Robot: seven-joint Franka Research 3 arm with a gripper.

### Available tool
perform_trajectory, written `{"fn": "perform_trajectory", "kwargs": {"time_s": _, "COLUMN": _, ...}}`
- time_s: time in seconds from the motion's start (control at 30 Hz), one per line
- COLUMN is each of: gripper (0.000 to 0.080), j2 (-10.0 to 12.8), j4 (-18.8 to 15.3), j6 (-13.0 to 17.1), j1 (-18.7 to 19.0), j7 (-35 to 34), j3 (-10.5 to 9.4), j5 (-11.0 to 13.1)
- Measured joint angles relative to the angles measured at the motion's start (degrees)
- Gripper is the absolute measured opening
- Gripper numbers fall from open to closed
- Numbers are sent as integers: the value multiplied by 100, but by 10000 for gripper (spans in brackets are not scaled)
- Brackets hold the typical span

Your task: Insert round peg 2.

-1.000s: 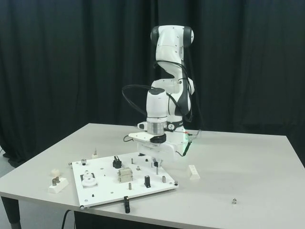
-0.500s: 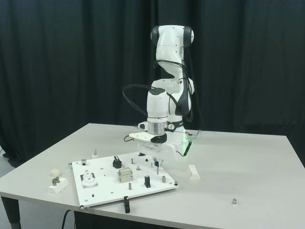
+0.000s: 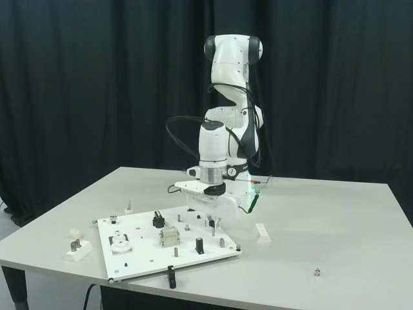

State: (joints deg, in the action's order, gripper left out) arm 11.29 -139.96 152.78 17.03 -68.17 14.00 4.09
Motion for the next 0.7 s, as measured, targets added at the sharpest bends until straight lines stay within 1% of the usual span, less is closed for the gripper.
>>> {"fn": "perform_trajectory", "kwargs": {"time_s": 0.23, "gripper": 57, "j2": 89, "j4": -65, "j6": 252, "j1": 7, "j7": 0, "j3": -13, "j5": 0}}
{"fn": "perform_trajectory", "kwargs": {"time_s": 0.47, "gripper": 57, "j2": 132, "j4": -67, "j6": 326, "j1": -5, "j7": 0, "j3": -17, "j5": 0}}
{"fn": "perform_trajectory", "kwargs": {"time_s": 0.5, "gripper": 227, "j2": 130, "j4": -62, "j6": 334, "j1": -7, "j7": 0, "j3": -15, "j5": 0}}
{"fn": "perform_trajectory", "kwargs": {"time_s": 0.63, "gripper": 227, "j2": 112, "j4": -7, "j6": 347, "j1": -12, "j7": 0, "j3": -1, "j5": 0}}
{"fn": "perform_trajectory", "kwargs": {"time_s": 0.67, "gripper": 536, "j2": 103, "j4": 15, "j6": 347, "j1": -15, "j7": 0, "j3": 2, "j5": 0}}
{"fn": "perform_trajectory", "kwargs": {"time_s": 0.7, "gripper": 536, "j2": 94, "j4": 38, "j6": 347, "j1": -19, "j7": 0, "j3": 5, "j5": 0}}
